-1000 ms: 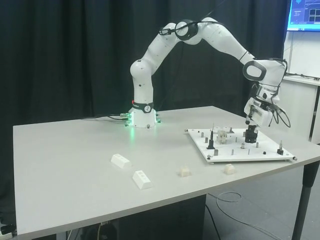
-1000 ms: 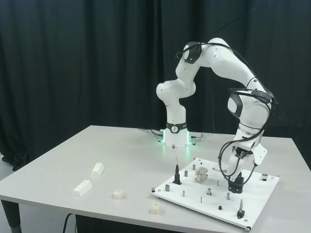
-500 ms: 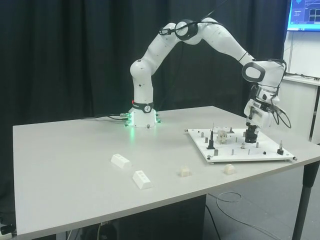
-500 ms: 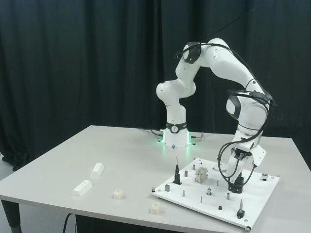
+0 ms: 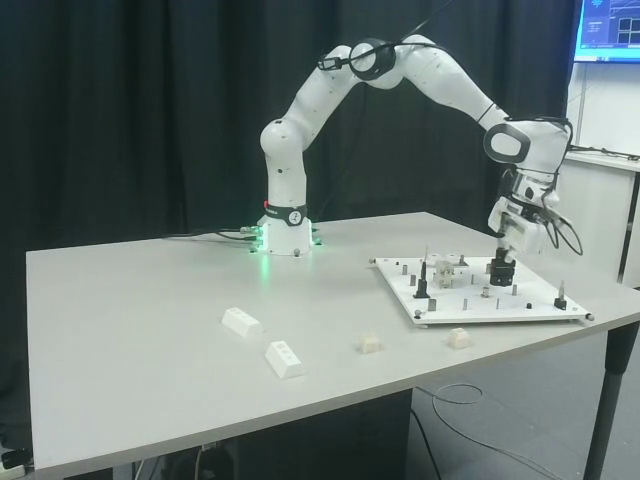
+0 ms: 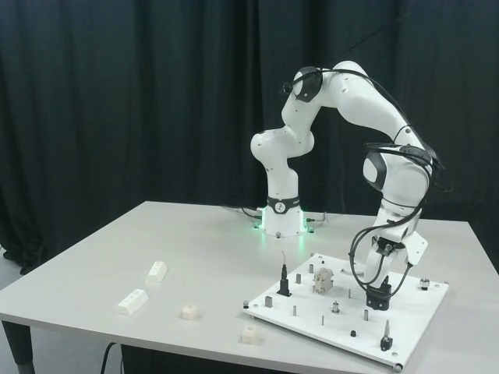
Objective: Remove D-SUB.
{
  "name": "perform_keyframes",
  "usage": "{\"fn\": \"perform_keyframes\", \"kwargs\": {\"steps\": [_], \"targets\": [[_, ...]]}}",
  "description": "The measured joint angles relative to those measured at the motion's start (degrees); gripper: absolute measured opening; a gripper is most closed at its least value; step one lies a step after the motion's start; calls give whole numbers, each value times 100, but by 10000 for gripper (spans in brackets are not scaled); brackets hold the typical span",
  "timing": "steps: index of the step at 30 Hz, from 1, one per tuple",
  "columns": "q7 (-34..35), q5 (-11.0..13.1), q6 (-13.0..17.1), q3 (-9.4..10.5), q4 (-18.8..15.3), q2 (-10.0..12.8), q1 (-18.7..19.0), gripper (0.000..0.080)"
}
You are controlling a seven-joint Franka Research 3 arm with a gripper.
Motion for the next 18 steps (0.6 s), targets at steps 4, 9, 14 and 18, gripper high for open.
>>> {"fn": "perform_keyframes", "kwargs": {"steps": [4,9,14,18], "targets": [[1,-4,39,-45,6,-5,-4,385],[-27,18,32,-49,5,-19,-20,156],[-95,16,30,-70,7,-82,-32,156],[-102,15,21,-80,13,-150,-51,156]]}}
